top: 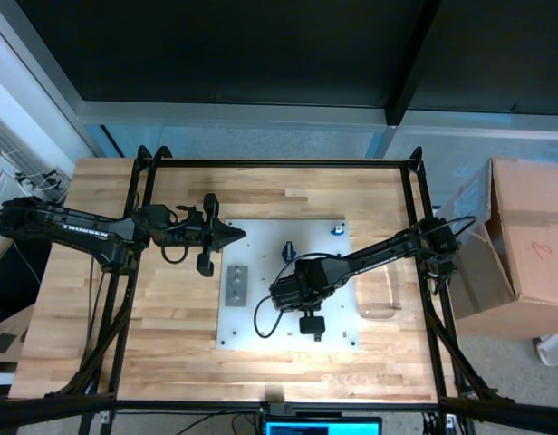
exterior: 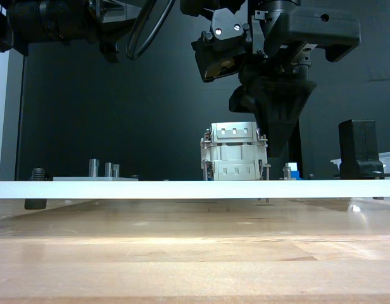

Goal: Remove the HAN10E connector from the taskboard and place in the container

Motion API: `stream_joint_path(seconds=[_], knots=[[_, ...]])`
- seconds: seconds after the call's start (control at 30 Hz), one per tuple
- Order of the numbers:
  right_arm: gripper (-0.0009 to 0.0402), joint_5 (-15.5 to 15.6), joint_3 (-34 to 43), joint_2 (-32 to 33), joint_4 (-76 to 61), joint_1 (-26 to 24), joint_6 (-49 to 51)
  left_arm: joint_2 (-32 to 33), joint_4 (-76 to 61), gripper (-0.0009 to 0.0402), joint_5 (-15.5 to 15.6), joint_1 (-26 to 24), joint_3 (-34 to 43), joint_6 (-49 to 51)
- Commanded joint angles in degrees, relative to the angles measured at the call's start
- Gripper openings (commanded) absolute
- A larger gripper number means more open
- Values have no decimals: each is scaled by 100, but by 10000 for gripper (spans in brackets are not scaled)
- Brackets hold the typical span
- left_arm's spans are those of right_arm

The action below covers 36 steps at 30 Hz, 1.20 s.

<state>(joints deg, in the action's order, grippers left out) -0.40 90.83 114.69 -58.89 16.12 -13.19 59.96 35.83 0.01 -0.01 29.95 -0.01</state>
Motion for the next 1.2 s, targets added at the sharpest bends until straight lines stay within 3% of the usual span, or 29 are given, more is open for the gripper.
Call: stream_joint_path(seconds=[0.03,0.5,1.0,1.2], knots=[[0,2,4,-4,2,4,-4,2,0,0,0,2,0,0],[0,20,61,-28,-129,33,-4,2,0,0,-2,2,0,0],[0,-2,1423,-175,-1270,44,-85,2,2,0,0,2,0,0],[0,-7,1631,-175,-1469,42,-90,2,2,0,0,2,0,0]])
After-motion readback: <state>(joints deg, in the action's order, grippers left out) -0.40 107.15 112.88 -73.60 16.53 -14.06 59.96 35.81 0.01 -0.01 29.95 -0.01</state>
